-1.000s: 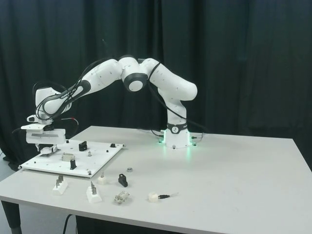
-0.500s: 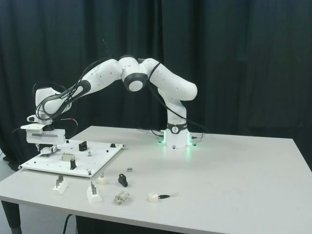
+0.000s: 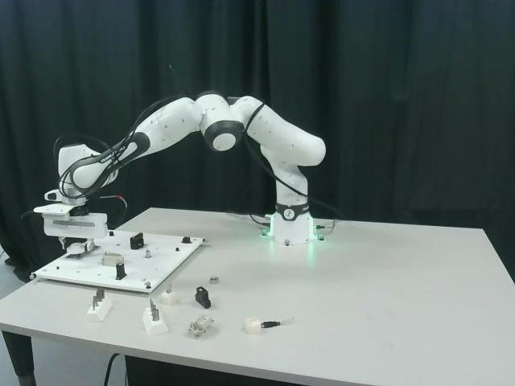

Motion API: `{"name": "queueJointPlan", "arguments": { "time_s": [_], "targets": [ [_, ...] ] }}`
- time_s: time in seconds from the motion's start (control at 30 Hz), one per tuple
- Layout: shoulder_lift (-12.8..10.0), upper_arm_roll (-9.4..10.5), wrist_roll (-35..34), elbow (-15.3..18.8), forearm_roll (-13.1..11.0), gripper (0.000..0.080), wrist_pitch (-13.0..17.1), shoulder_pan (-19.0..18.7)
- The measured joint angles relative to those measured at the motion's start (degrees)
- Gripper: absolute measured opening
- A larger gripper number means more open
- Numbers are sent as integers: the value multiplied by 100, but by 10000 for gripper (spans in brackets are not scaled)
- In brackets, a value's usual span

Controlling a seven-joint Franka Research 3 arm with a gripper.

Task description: Insert large gear.

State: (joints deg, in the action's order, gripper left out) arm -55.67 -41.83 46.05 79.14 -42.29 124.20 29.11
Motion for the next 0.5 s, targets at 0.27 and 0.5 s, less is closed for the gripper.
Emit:
{"name": "queueJointPlan", "arguments": {
  "time_s": [0.27, 0.5],
  "targets": [
    [-4, 0, -51, -12, 0, 594, -19, 8],
    [-27, 0, -169, -68, 0, 594, -88, 34]
  ]
}}
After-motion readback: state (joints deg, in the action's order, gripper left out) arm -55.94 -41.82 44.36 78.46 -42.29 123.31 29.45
